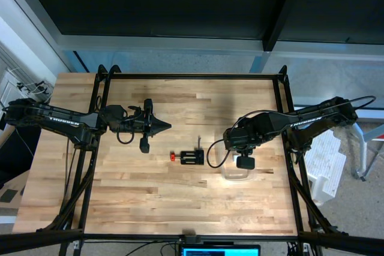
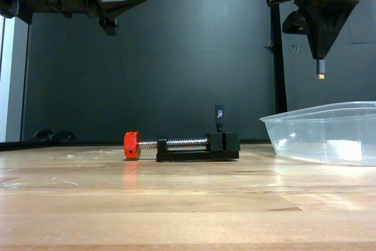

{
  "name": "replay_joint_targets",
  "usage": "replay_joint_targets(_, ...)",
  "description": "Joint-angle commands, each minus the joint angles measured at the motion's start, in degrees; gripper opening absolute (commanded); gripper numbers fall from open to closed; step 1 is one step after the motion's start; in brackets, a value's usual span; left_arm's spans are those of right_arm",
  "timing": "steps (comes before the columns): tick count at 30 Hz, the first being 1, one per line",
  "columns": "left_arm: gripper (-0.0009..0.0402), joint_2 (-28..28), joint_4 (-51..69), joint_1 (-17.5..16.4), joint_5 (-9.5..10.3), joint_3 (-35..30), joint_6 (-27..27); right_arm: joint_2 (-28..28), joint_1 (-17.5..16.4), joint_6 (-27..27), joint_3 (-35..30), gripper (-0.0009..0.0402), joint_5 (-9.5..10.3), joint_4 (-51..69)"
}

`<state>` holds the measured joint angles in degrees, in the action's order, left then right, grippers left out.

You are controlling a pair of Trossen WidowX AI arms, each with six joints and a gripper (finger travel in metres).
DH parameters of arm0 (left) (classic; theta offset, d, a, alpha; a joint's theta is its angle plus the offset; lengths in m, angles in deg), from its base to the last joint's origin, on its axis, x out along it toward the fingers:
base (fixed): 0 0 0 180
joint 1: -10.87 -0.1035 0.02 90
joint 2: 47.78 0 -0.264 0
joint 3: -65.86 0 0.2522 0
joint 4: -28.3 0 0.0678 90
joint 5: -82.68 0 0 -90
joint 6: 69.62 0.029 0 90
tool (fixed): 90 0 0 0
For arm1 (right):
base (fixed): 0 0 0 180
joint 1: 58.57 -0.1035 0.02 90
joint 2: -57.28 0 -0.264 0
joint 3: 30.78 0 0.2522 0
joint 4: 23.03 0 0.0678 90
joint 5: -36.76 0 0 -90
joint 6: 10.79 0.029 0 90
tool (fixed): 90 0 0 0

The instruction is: Pick the USB-C connector and install on taskboard

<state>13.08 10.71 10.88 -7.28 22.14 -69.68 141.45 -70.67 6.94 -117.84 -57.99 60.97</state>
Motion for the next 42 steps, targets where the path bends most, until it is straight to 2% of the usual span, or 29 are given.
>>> replay_joint_targets(1, 0.0, 0.0, 0.0, 0.0, 0.0, 0.0, 0.0, 1.5, 0.2, 1.2, -0.9, 0.0, -0.17, -0.2)
replay_joint_targets(24, 0.0, 0.0, 0.0, 0.0, 0.0, 0.0, 0.0, 25.1, 1.2, 2.6, -25.0, 0.0, -0.42, 2.8)
replay_joint_targets(32, 0.0, 0.0, 0.0, 0.0, 0.0, 0.0, 0.0, 30.0, 2.0, 0.5, -31.8, 0.0, -0.48, 3.3)
replay_joint_targets(35, 0.0, 0.0, 0.0, 0.0, 0.0, 0.0, 0.0, 30.8, 2.2, -0.3, -33.2, 0.0, -1.81, 4.0)
replay_joint_targets(42, 0.0, 0.0, 0.0, 0.0, 0.0, 0.0, 0.0, 34.5, 2.4, -2.1, -38.4, 0.0, -1.86, 6.1)
